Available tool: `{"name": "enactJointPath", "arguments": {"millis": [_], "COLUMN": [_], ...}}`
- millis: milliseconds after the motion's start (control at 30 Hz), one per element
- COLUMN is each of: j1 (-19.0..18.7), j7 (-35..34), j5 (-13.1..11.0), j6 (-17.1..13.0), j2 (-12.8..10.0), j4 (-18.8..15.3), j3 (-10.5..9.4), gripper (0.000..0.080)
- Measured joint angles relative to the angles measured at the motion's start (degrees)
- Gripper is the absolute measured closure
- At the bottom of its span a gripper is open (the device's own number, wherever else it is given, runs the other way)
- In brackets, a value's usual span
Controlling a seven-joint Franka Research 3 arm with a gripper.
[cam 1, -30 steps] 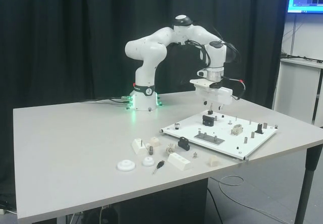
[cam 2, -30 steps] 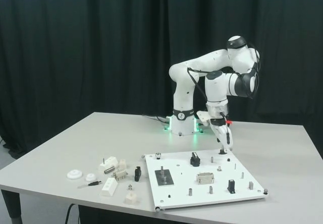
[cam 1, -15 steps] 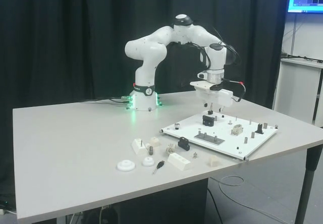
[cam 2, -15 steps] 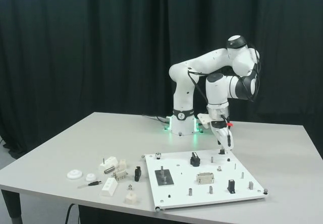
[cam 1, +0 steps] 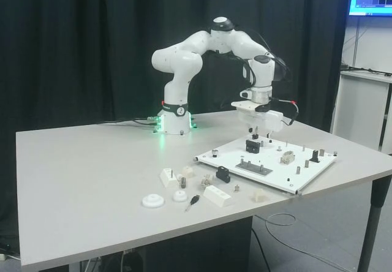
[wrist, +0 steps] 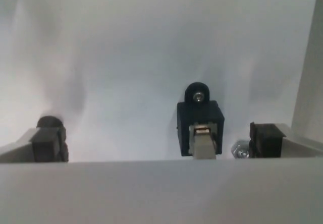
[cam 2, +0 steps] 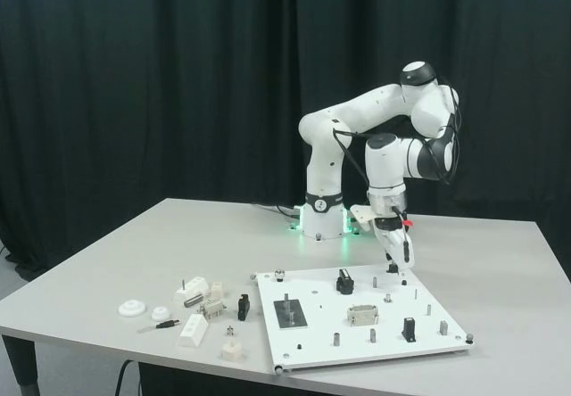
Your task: Remove Ethernet.
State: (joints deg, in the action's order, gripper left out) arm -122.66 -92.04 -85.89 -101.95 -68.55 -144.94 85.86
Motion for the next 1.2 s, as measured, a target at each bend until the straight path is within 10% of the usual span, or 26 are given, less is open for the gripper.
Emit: {"name": "enactJointPath", "arguments": {"millis": [600,633,800,833,1200], "j1": [0.00,0.01,0.01,0.02,0.32], "j7": [-0.86,-0.86,-0.86,-0.86,-0.67], "j5": [0.88,1.17,3.82,4.31,5.22], "j6": [-0.70,-0.66,1.48,2.10,4.48], "j2": [2.30,2.41,2.59,2.59,2.49], "j4": [-0.71,-0.73,-0.89,-0.93,-0.99], "j3": [-0.39,-0.20,1.75,2.24,4.84], "gripper": [0.0120,0.0448,0.0448,0.0650,0.0728]}}
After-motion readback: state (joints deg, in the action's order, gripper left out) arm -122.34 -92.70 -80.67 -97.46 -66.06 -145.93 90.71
